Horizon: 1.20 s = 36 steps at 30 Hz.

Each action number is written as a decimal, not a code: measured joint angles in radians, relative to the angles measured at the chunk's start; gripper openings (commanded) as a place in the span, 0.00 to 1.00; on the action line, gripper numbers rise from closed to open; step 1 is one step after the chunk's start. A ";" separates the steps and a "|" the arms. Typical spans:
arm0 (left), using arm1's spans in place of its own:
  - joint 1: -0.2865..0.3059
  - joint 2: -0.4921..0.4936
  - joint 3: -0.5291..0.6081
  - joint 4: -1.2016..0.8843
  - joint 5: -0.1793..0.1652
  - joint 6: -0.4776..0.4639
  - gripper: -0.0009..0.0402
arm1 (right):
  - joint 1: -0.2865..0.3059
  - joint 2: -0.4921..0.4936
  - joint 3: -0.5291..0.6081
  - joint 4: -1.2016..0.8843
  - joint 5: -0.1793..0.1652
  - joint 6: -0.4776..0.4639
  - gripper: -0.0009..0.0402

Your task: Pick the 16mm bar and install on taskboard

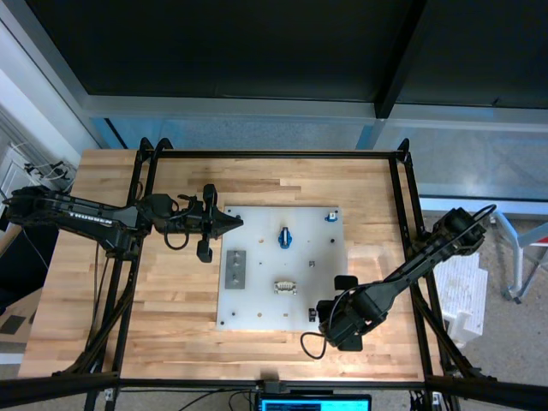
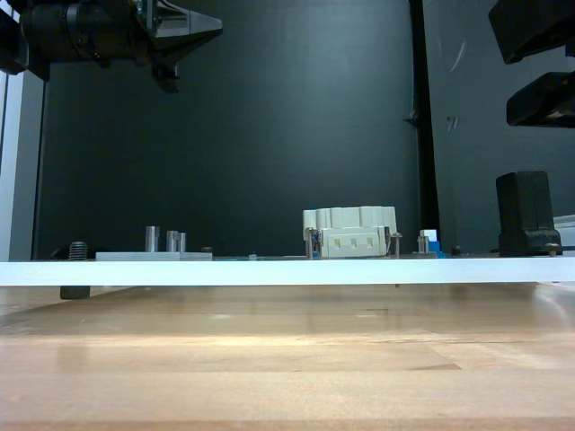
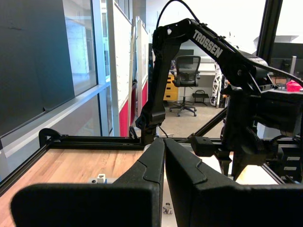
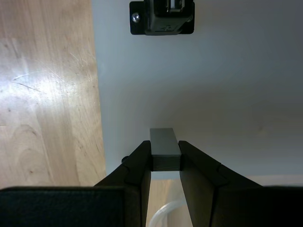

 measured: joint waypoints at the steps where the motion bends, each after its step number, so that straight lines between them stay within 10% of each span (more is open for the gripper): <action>1: 0.000 0.000 0.000 0.000 0.000 0.000 0.02 | 0.000 0.003 0.000 0.001 0.000 0.000 0.03; 20: 0.000 0.000 0.000 0.000 0.000 0.000 0.02 | 0.000 0.018 -0.002 0.012 -0.001 -0.003 0.05; 36: 0.000 0.000 0.000 0.000 0.000 0.000 0.02 | 0.000 0.014 -0.002 0.014 -0.001 0.005 0.38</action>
